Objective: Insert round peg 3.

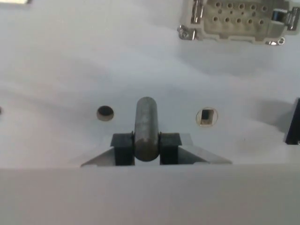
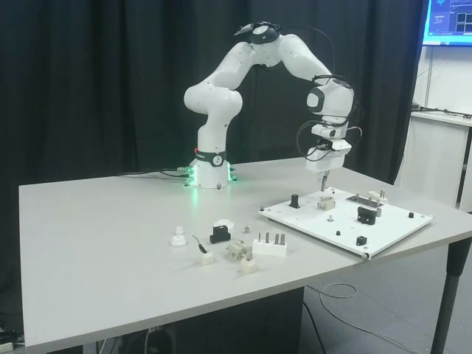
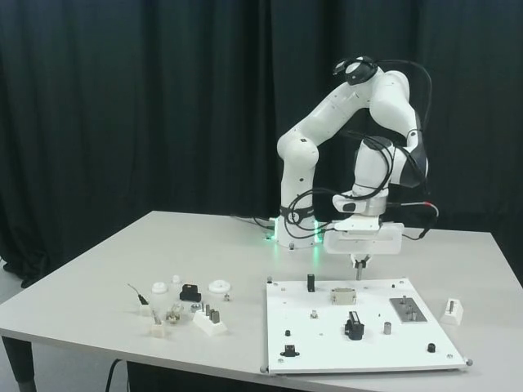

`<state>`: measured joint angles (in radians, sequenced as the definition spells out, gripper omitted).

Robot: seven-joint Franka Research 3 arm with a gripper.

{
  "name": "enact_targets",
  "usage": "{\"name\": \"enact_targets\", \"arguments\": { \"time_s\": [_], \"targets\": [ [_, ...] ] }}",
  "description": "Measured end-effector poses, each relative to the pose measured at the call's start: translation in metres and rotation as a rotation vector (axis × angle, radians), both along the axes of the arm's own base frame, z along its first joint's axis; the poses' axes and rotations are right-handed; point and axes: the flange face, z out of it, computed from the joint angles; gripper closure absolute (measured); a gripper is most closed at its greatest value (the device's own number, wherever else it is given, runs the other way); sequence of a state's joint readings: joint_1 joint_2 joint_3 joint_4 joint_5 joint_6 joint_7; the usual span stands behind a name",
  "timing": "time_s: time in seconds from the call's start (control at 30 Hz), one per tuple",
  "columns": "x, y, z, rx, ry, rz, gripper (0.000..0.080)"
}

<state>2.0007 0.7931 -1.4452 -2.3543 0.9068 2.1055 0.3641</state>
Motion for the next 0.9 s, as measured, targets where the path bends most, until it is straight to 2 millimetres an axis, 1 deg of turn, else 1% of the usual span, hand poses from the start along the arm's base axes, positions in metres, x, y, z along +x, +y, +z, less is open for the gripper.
{"name": "enact_targets", "arguments": {
  "time_s": [0.3, 0.6, 0.9],
  "targets": [
    [-0.007, -0.003, -0.012, 0.036, 0.003, 0.000, 0.0691],
    [-0.014, 0.005, -0.023, 0.048, 0.012, 0.004, 0.0691],
    [-0.020, 0.011, -0.029, 0.047, 0.016, 0.016, 0.0691]
  ]
}}
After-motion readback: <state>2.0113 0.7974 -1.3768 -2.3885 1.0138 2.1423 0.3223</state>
